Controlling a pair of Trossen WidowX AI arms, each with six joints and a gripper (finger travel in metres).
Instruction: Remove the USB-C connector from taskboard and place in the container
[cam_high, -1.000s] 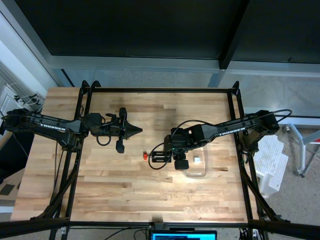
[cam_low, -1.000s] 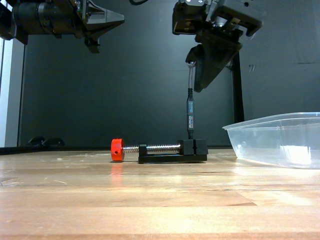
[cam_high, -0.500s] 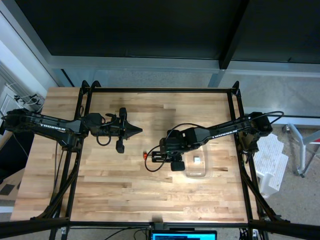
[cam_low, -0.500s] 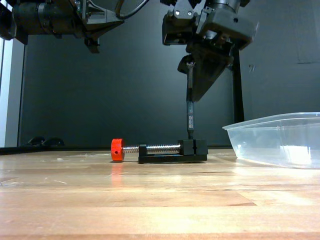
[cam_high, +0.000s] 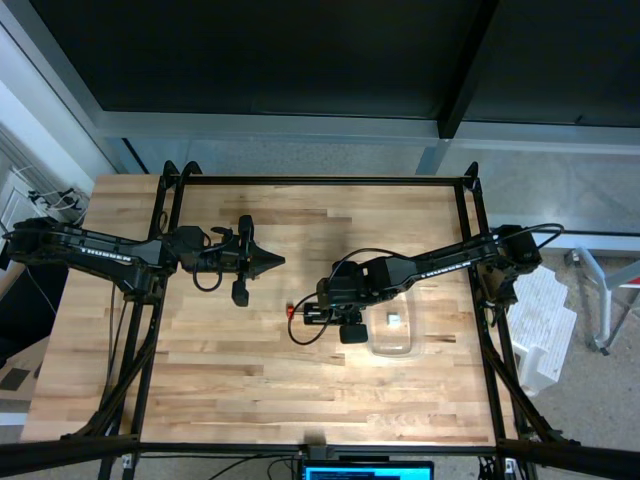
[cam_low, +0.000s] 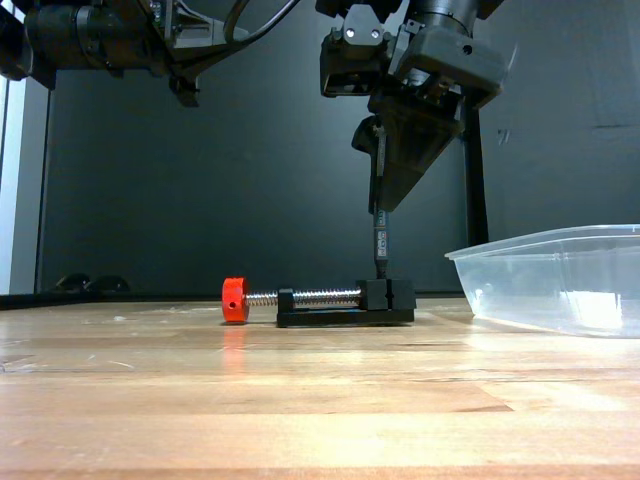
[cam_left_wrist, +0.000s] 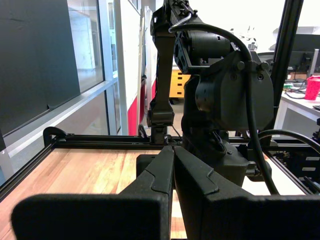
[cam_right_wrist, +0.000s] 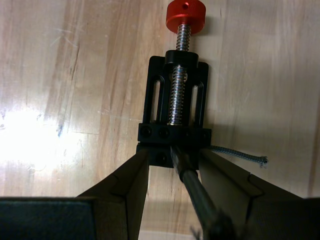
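From above, right gripper (cam_low: 380, 205) covers most of taskboard (cam_low: 345, 305). It points down, fingers open, straddling upright USB-C connector (cam_low: 380, 250). Left gripper (cam_high: 275, 262) level, nearer table's left edge, fingers closed.

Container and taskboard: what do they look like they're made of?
Container: clear, glossy plastic, probably; the background shows through its walls. Taskboard: likely black matte metal, with a bright threaded screw and a red-orange knob, possibly plastic. Right end effector, open, straddles the USB-C connector above it; left end effector, shut, hangs over the table, left side.
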